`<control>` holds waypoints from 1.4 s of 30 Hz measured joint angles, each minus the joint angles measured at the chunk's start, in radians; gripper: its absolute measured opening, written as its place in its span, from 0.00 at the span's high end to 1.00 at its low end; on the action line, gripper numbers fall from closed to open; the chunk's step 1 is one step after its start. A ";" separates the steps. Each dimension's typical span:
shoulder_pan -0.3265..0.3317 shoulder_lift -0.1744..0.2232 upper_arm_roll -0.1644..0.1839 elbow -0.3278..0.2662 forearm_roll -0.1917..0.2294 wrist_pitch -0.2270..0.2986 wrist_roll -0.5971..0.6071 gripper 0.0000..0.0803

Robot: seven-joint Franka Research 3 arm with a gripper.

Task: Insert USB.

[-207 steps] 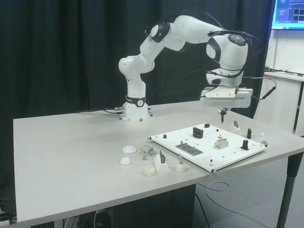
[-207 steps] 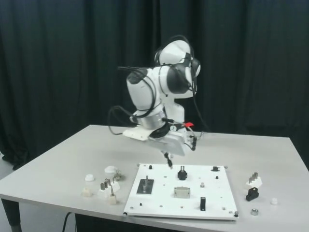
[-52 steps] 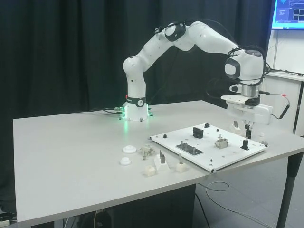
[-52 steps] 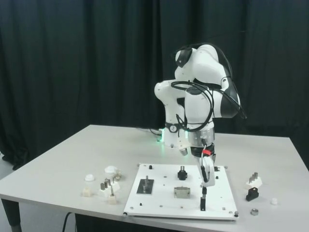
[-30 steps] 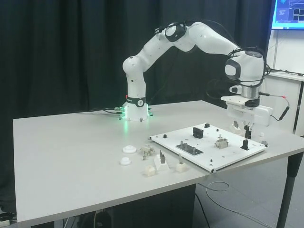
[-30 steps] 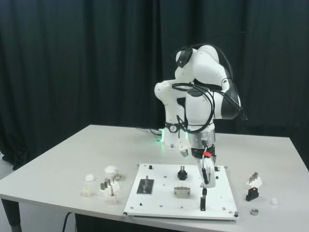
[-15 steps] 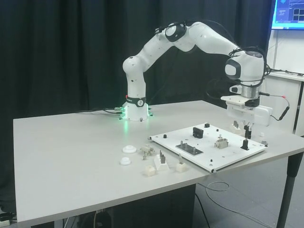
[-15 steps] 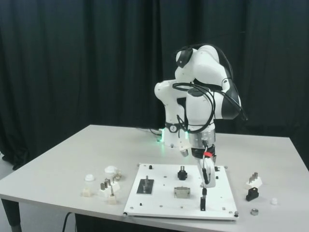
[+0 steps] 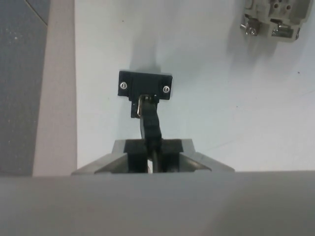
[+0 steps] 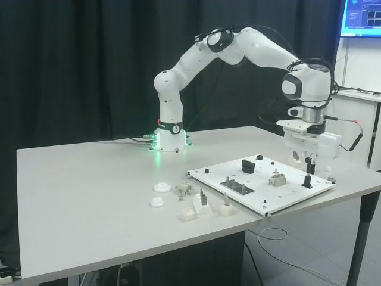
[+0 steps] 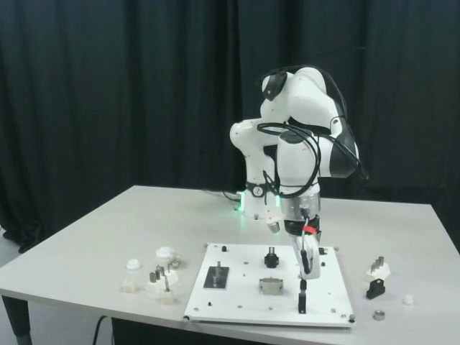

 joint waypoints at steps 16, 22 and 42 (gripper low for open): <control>0.000 0.003 -0.001 0.000 -0.005 0.014 0.000 0.94; 0.000 0.008 -0.002 0.000 -0.020 0.021 0.000 0.94; 0.000 0.010 0.000 0.001 -0.021 0.032 0.001 0.94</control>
